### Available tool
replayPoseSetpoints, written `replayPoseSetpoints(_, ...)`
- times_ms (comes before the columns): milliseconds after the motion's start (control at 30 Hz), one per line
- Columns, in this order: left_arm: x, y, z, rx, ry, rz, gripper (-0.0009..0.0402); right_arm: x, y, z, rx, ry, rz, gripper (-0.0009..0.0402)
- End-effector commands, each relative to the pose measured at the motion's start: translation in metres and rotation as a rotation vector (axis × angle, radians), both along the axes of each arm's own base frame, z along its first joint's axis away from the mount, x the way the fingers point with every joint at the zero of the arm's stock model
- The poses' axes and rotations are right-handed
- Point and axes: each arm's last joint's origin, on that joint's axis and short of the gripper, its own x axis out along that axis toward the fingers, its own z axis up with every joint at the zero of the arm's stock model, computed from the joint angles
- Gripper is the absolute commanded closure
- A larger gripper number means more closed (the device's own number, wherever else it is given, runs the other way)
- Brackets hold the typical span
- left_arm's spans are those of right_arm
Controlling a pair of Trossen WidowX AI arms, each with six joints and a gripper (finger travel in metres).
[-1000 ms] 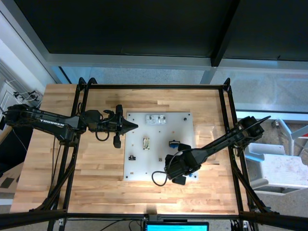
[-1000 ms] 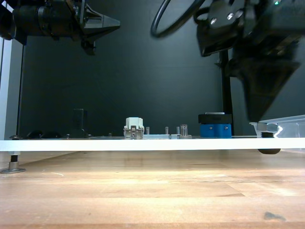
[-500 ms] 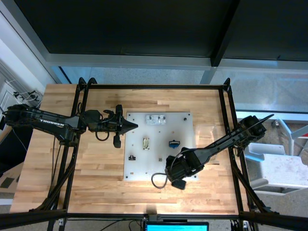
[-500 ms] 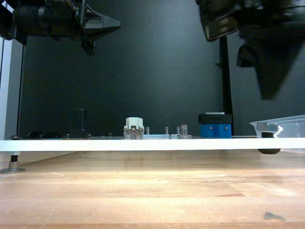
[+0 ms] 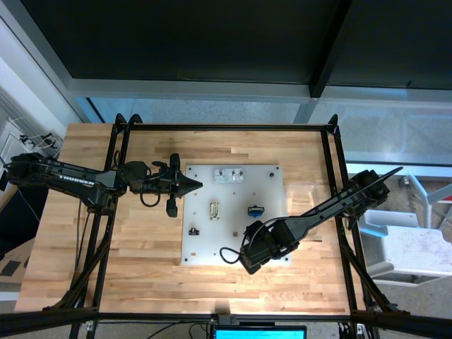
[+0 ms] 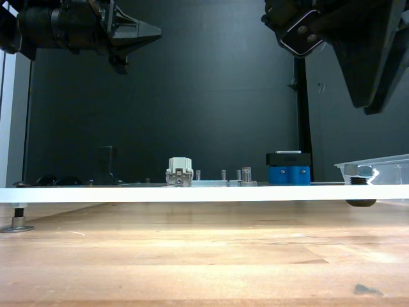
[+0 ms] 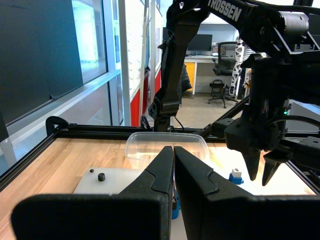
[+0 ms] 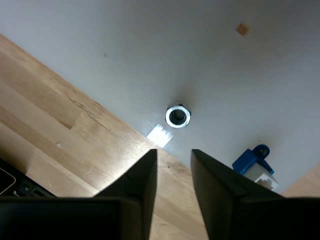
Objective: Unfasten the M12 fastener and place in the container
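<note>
The silver M12 nut (image 8: 178,116) sits on its stud on the white board (image 8: 225,60), close to the board's near edge. In the low view the nut (image 6: 358,170) rests on the black ribbed stud (image 6: 360,181), in front of the clear container (image 6: 386,167). My right gripper (image 8: 173,152) hangs open well above the nut, touching nothing. From above, the right gripper (image 5: 256,261) hides the nut, and the container (image 5: 302,192) lies on the table right of the board. My left gripper (image 7: 174,150) is shut and empty, parked high off the board's far left corner (image 5: 191,185).
The board (image 5: 212,244) carries a blue connector block (image 6: 289,173), a grey connector (image 6: 179,173), small posts mid-board and a small blue clip (image 8: 252,156) near the nut. A black frame rail (image 5: 332,176) runs past the container.
The right gripper has lifted off the nut and risen, its fingers now apart. The nut stays on its stud. The left arm has not moved.
</note>
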Motion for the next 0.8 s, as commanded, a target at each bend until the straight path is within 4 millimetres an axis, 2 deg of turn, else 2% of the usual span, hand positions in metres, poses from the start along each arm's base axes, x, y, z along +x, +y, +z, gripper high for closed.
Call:
replayPoseSetpoints(33,0.000,0.000,0.000,0.000,-0.001,0.000,0.0393,0.000,-0.001,-0.002,-0.023,-0.006,-0.033,0.0258)
replayPoseSetpoints(233,0.000,0.000,0.000,0.000,-0.001,0.000,0.0393,0.006,-0.001,-0.021,-0.058,0.020,-0.058,0.0205)
replayPoseSetpoints(367,0.000,0.000,0.000,0.000,-0.001,0.000,0.0393,0.014,0.000,-0.034,-0.048,0.027,-0.064,0.0188)
replayPoseSetpoints(633,0.000,0.000,0.000,0.000,-0.001,0.000,0.0393,0.020,0.001,-0.052,-0.024,0.048,-0.067,0.0194)
replayPoseSetpoints(800,0.000,0.000,0.000,0.000,-0.001,0.000,0.0393,0.021,0.000,-0.053,-0.016,0.050,-0.067,0.0211)
